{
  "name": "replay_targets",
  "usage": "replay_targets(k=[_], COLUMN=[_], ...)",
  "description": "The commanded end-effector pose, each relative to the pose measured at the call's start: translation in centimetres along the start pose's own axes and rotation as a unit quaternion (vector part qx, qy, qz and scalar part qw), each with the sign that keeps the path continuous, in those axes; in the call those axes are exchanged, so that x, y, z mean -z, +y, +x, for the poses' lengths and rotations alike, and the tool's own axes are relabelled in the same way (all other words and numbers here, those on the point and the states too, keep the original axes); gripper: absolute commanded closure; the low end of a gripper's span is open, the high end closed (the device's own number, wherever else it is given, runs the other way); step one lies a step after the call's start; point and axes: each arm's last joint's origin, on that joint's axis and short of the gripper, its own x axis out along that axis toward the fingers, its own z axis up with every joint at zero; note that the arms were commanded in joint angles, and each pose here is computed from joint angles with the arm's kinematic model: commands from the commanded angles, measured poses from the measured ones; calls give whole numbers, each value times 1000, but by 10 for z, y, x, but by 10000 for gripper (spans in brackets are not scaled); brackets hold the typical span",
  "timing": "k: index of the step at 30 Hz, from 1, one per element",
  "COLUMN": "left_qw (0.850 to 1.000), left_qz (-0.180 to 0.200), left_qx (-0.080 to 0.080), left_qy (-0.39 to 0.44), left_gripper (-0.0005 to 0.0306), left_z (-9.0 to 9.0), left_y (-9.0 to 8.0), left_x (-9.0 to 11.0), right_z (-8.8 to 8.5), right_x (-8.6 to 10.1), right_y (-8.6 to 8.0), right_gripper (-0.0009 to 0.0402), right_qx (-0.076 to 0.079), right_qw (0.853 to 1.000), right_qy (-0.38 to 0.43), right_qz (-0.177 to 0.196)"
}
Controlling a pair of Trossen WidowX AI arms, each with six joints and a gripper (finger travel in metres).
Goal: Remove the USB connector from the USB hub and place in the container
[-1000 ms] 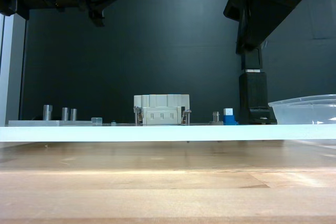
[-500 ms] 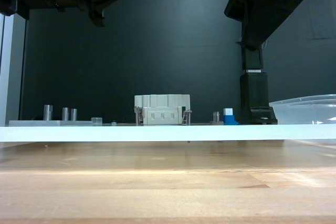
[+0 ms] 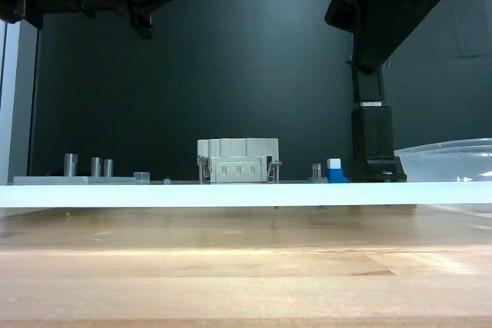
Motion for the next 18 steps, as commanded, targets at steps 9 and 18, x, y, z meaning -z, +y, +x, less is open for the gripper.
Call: replay_targets(k=[9, 18], left_qw=[1000, 1000], left_qz=[0, 0], left_qx=[0, 0], left_qy=[0, 0], left_gripper=[300, 300], left_z=[0, 0], left_y=[0, 0], left_x=[0, 0], right_z=[6, 0], right_x=[-15, 1], right_y=[4, 2], right_gripper=[393, 393], right_qx=[9, 9], right_qw=[999, 1000], right_qy=[20, 17], right_qz=[-27, 2])
